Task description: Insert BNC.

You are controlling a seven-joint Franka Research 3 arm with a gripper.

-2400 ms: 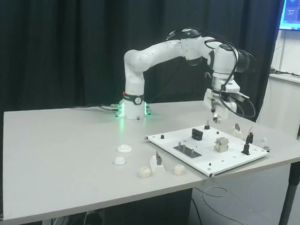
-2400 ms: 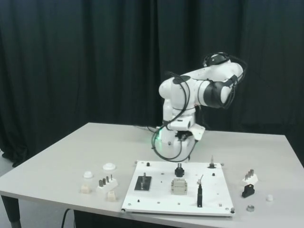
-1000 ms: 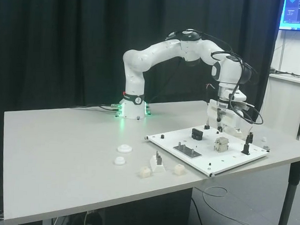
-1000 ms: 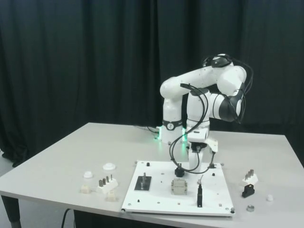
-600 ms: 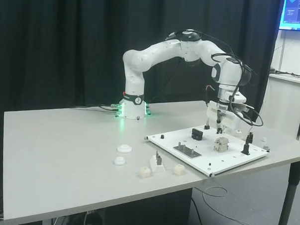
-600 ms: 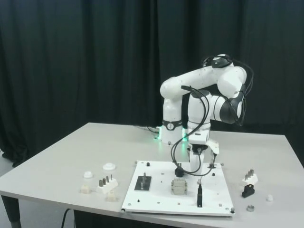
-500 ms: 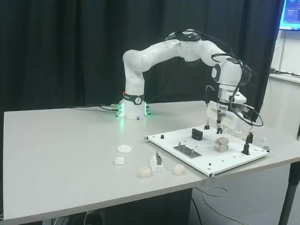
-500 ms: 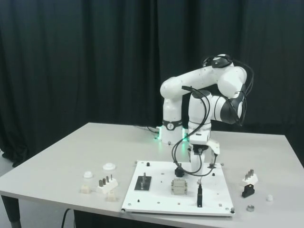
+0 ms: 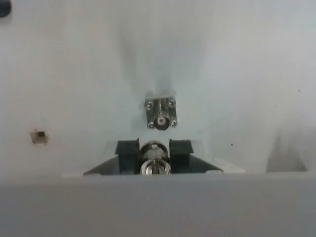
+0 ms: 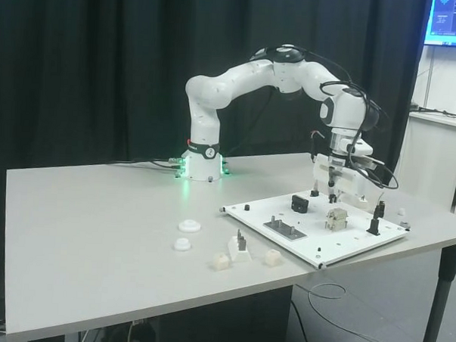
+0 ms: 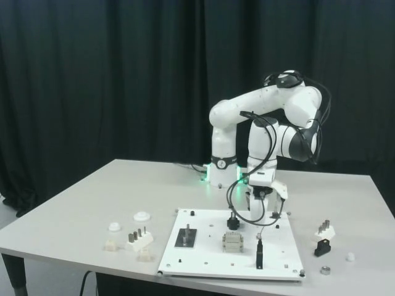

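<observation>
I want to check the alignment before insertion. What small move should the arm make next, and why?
Probably a small sideways shift to centre, then straight down. In the wrist view the hand is shut on the BNC plug, and the square-flanged BNC socket on the white board lies apart from the plug, not yet mated.

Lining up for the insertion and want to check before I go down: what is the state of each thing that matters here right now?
gripper: shut on the BNC plug, above the board.
BNC plug: held between the fingers, not yet inserted, short of the socket.
BNC socket: mounted on the board, empty, unobstructed.
white board: flat on the grey table.
arm base light: green, lit.
</observation>
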